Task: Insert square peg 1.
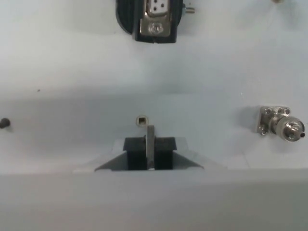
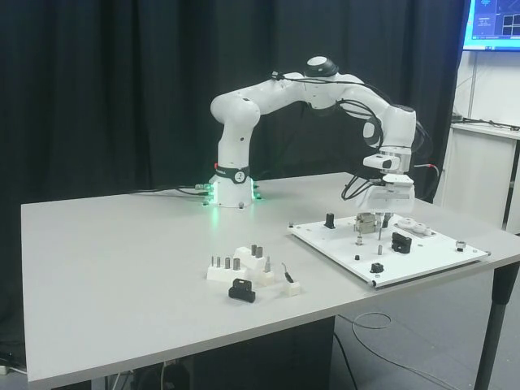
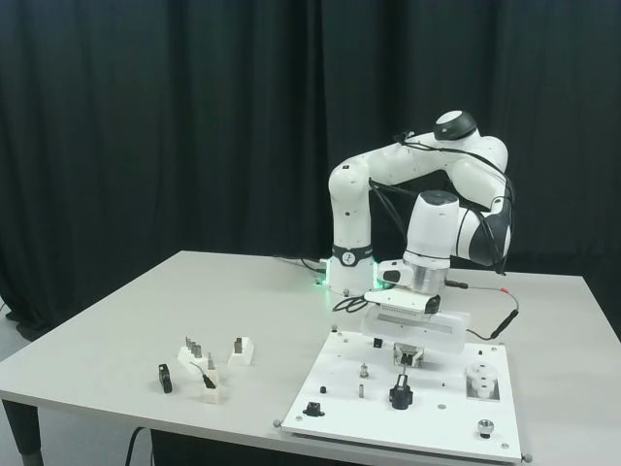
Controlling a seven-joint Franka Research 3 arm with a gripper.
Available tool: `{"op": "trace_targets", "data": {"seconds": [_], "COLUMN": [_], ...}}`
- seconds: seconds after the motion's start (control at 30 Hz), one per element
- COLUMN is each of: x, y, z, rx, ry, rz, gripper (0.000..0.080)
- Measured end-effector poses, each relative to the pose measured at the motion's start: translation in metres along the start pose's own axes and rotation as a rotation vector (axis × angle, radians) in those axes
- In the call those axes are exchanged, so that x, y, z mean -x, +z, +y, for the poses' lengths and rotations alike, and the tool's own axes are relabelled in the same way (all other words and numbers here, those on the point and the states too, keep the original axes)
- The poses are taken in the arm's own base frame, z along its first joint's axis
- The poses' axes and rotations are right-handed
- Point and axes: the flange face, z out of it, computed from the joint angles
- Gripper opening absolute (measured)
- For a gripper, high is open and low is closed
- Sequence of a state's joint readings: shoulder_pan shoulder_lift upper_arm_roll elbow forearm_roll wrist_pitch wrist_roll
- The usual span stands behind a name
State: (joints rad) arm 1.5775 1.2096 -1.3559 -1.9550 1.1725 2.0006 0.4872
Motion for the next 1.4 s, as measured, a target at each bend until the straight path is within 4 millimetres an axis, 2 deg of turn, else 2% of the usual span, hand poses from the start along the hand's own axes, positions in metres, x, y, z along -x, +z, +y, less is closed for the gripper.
{"op": "trace_targets", "data": {"seconds": [1.4], "x": [0.0026], "y": [-0.0006], "z": [-0.0033], "rx": [-0.012], "ry": [0.036], "rz": [0.01], "gripper": [0.003]}}
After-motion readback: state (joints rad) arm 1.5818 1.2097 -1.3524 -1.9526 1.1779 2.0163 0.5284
